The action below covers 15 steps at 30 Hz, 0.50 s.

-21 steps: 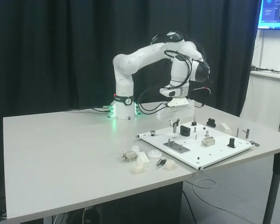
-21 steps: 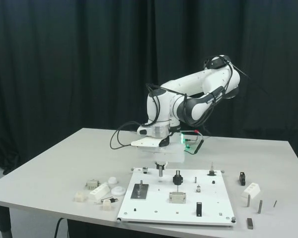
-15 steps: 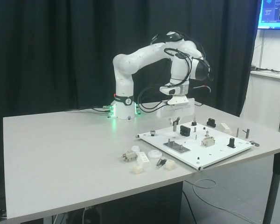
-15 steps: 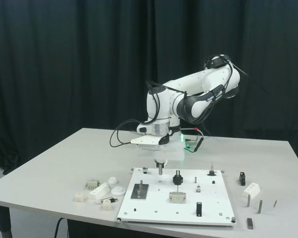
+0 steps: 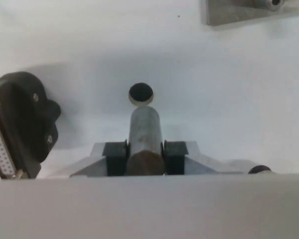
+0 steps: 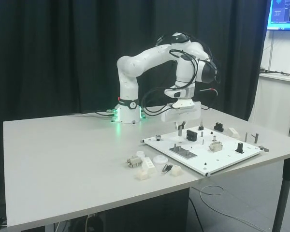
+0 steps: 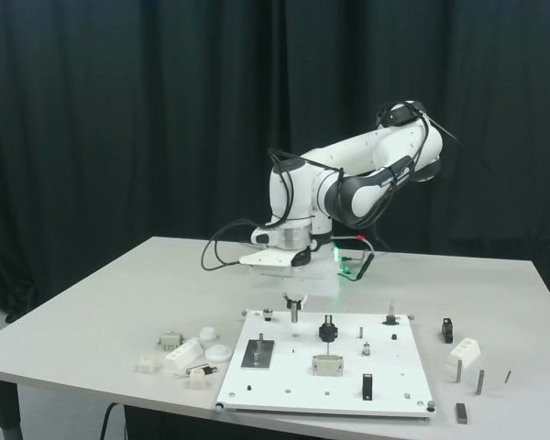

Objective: Place round peg 4.

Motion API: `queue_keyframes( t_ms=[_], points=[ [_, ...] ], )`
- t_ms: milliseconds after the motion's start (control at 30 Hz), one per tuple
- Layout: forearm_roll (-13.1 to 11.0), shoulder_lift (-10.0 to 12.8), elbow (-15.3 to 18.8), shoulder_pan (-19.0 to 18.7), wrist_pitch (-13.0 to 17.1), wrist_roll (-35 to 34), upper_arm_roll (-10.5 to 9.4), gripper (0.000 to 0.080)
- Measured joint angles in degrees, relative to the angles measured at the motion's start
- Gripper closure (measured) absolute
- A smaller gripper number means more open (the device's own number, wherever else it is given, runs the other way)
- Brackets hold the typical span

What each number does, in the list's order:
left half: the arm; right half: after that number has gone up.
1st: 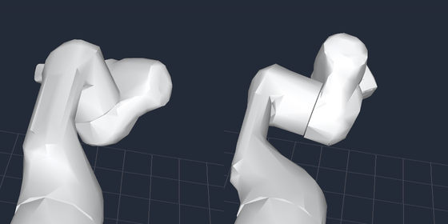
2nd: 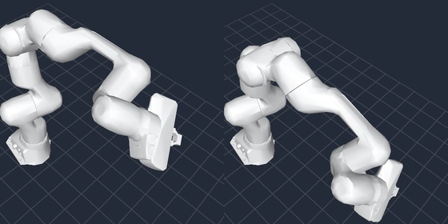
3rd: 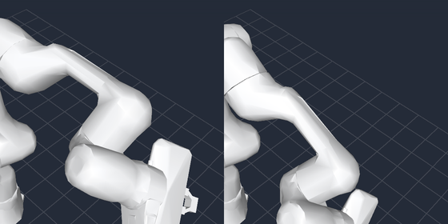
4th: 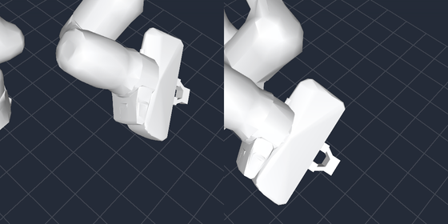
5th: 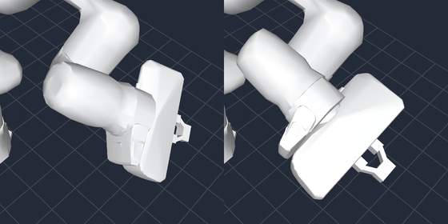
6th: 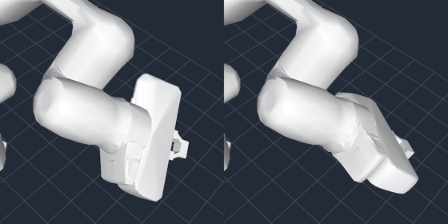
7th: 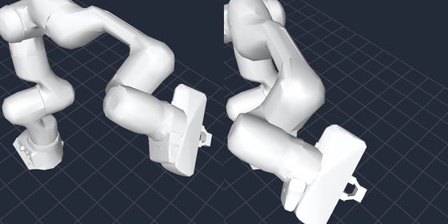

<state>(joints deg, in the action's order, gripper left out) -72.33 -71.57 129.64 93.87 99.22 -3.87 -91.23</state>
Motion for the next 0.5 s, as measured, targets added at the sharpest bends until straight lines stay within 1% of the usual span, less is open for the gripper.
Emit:
queue_keyframes(
  t_ms=[267, 500],
  points=[
    [0.14, -0.03, 0.64, 0.41, 2.20, 0.00, 0.00, 0.0649],
    [1.23, -0.08, 1.17, 1.69, 5.19, 0.56, -0.10, 0.0650]
  ],
)
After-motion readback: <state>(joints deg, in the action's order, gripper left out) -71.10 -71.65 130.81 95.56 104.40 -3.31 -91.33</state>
